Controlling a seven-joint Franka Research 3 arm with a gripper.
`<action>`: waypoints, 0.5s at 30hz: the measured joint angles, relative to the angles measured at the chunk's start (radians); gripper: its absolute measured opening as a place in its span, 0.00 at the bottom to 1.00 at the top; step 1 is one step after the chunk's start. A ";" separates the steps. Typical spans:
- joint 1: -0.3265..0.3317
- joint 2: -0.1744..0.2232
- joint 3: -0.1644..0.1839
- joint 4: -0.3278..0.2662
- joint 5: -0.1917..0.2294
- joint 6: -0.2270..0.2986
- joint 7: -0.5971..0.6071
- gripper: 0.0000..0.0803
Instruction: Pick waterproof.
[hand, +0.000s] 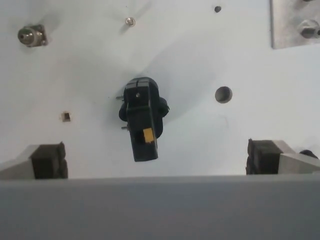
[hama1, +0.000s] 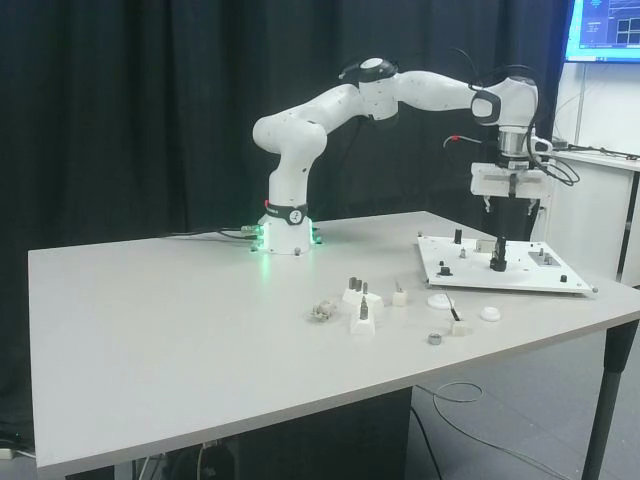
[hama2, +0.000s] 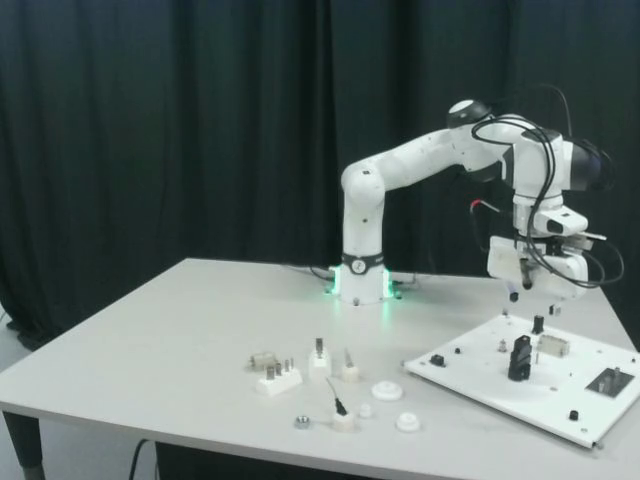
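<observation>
Standing on the white board (hama2: 560, 385) before black curtains (hama2: 200, 120), the waterproof connector (hand: 142, 117) sits under the released gripper (hand: 155, 159).

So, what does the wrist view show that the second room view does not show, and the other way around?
Only the wrist view shows the gripper fingers from above, spread wide to either side of the black connector, and a round hole in the white board.

Only the second room view shows the whole white arm, its base lit green, the grey table and the small loose parts on it.

Both show the black connector standing on the white board, below the gripper and apart from it.
</observation>
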 joint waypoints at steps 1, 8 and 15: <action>0.000 0.000 -0.003 0.000 0.000 -0.002 0.000 1.00; -0.003 0.000 -0.021 0.000 -0.009 -0.014 0.006 1.00; -0.013 0.000 -0.041 -0.004 -0.032 -0.028 0.010 1.00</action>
